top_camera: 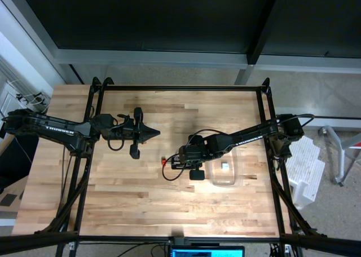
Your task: Remove the RCA connector from the receptacle and place in the container
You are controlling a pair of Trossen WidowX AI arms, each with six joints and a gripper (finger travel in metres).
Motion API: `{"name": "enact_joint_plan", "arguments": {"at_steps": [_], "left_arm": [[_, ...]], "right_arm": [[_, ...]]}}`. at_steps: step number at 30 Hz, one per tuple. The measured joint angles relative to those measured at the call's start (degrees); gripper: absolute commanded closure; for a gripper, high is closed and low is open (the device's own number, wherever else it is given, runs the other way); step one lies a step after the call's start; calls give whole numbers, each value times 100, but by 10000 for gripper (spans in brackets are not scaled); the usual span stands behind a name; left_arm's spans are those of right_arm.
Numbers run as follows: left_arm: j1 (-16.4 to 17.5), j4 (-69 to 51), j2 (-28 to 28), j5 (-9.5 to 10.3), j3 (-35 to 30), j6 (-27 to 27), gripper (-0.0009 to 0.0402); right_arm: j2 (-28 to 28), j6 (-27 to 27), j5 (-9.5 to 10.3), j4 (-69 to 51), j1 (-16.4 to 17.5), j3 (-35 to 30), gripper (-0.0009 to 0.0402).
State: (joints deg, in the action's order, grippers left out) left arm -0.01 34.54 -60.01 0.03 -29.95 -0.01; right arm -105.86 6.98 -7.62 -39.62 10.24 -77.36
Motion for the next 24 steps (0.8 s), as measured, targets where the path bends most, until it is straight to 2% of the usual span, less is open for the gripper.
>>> {"name": "enact_joint_plan", "arguments": {"at_steps": [12, 24], "left_arm": [[0, -2, 0, 2, 0, 0, 393], [0, 0, 0, 2, 2, 0, 393]], "right_arm": [[52, 0, 15, -9, 0, 2, 389], [498, 0, 28, -46, -2, 0, 389]]}}
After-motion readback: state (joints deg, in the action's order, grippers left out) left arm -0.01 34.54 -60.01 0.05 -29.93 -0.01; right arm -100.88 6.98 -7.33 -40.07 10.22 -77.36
